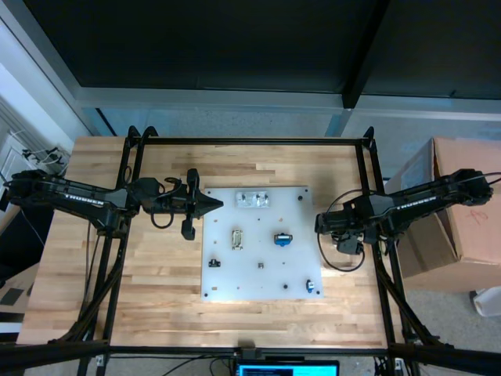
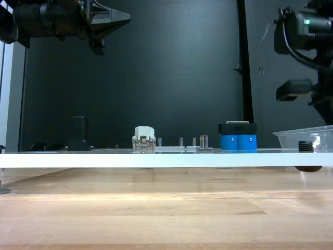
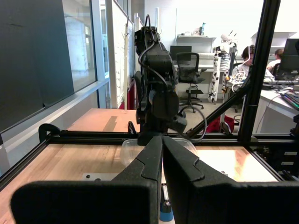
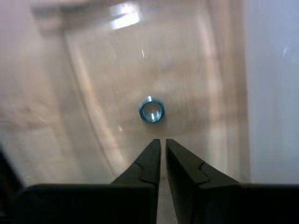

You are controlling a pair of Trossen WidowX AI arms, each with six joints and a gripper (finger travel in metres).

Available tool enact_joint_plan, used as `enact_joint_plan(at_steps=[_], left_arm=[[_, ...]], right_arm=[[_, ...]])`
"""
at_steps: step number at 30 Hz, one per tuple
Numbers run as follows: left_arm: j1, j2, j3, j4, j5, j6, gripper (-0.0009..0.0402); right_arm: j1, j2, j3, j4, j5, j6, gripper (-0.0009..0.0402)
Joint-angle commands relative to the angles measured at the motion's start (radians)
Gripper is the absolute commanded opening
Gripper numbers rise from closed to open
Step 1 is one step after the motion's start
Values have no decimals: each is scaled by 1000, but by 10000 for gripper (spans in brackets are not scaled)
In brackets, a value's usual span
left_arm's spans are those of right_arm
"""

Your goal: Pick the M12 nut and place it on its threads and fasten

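the small silver nut point(image 4: 151, 111) lies flat and free in the clear tray point(image 2: 291, 136), just past the tips of the right gripper point(image 4: 162, 142). its jaws are almost pinched together and hold nothing. that gripper hangs at 3 o'clock from the white board point(image 1: 235, 274). the black stud point(image 2: 306, 146), at 5 o'clock on the board, is bare (its ribs show). the left gripper point(image 1: 213, 205) hangs high at 10 o'clock, jaws close together, empty. i think picking is the step now: the right jaws must open wide, go down around the nut and squeeze.
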Motion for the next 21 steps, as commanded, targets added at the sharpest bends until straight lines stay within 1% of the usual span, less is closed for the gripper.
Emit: enact_joint_plan(at_steps=[1, 3, 6, 10, 14, 21], left_arm=[[0, 0, 0, 0, 0, 0, 0], [0, 0, 0, 0, 0, 0, 0], [0, 0, 0, 0, 0, 0, 0], [0, 0, 0, 0, 0, 0, 0], [0, 0, 0, 0, 0, 0, 0], [0, 0, 0, 0, 0, 0, 0]], right_arm=[[2, 1, 47, -48, 0, -90, 67], [2, 1, 60, -63, -1, -149, 94], [2, 9, 59, -64, -2, -186, 129], [4, 11, 41, -55, -4, -220, 160], [4, 11, 22, -30, -5, -242, 173], [4, 41, -29, 32, -5, -241, 172]])
